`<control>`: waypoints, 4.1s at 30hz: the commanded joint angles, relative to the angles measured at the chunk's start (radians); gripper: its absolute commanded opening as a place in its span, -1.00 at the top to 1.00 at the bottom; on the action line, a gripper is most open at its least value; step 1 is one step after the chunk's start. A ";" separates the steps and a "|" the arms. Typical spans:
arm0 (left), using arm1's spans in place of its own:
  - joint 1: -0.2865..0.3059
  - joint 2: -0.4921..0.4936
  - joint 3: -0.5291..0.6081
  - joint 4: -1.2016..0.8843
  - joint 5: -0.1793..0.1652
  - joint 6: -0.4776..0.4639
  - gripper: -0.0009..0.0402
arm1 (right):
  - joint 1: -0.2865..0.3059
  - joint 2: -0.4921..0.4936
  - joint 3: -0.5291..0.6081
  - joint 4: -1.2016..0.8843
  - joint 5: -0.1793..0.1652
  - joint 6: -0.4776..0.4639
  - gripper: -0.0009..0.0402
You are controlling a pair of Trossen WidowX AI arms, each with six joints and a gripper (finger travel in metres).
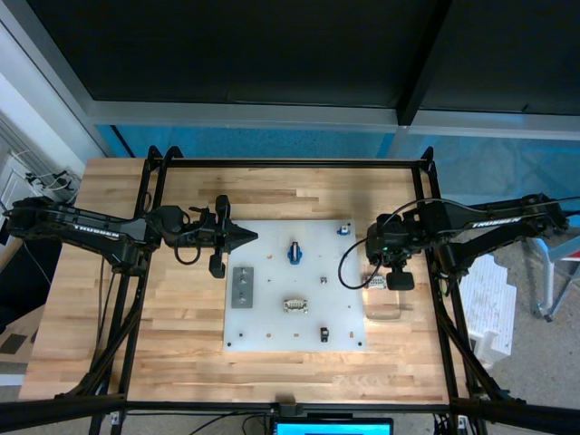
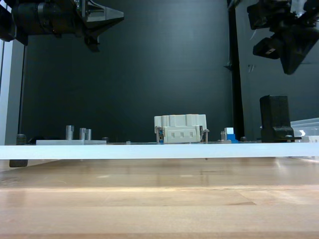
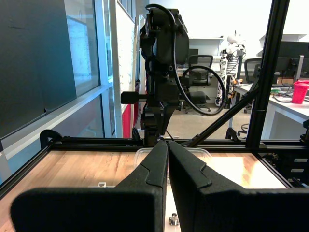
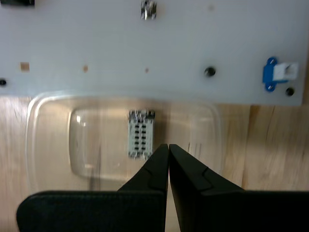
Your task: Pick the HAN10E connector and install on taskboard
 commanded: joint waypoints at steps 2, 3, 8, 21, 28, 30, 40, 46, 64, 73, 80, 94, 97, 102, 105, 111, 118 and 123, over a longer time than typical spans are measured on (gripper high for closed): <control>0.000 0.000 0.000 0.000 0.000 0.000 0.95 | 0.029 0.010 -0.018 -0.011 0.004 0.005 0.96; 0.000 0.000 0.000 0.000 0.000 0.000 0.95 | 0.034 0.014 -0.023 -0.012 0.013 0.005 0.96; 0.000 0.000 0.000 0.000 0.000 0.000 0.95 | 0.058 0.040 -0.039 -0.017 0.023 0.008 0.84; 0.000 0.000 0.000 0.000 0.000 0.000 0.95 | 0.085 0.067 -0.108 0.091 0.049 0.037 -0.23; 0.000 0.000 0.000 0.000 0.000 0.000 0.95 | 0.104 0.067 -0.177 0.160 0.049 0.063 -0.41; 0.000 0.000 0.000 0.000 0.000 0.000 0.95 | 0.111 0.068 -0.196 0.181 0.050 0.069 -0.41; 0.000 0.000 0.000 0.000 0.000 0.000 0.95 | 0.138 0.076 -0.258 0.252 0.049 0.114 -0.41; 0.000 0.000 0.000 0.000 0.000 0.000 0.95 | 0.141 0.116 -0.276 0.280 0.049 0.107 -0.44; 0.000 0.000 0.000 0.000 0.000 0.000 0.95 | 0.142 0.161 -0.368 0.406 0.047 0.107 -0.44; 0.000 0.000 0.000 0.000 0.000 0.000 0.95 | 0.137 0.170 -0.374 0.423 0.040 0.105 -0.39; 0.000 0.000 0.000 0.000 0.000 0.000 0.95 | 0.135 0.170 -0.377 0.427 0.041 0.104 -0.20; 0.000 0.000 0.000 0.000 0.000 0.000 0.95 | 0.133 0.185 -0.377 0.430 0.040 0.102 0.26; 0.000 0.000 0.000 0.000 0.000 0.000 0.95 | 0.133 0.176 -0.374 0.427 0.040 0.103 0.39; 0.000 0.000 0.000 0.000 0.000 0.000 0.95 | 0.133 0.161 -0.364 0.409 0.040 0.103 0.58; 0.000 0.000 0.000 0.000 0.000 0.000 0.95 | 0.133 0.153 -0.344 0.369 0.040 0.105 0.66; 0.000 0.000 0.000 0.000 0.000 0.000 0.95 | 0.133 0.113 -0.280 0.273 0.040 0.107 0.73; 0.000 0.000 0.000 0.000 0.000 0.000 0.95 | 0.133 0.076 -0.174 0.136 0.040 0.111 0.74; 0.000 0.000 0.000 0.000 0.000 0.000 0.95 | 0.133 0.075 -0.089 0.054 0.040 0.113 0.75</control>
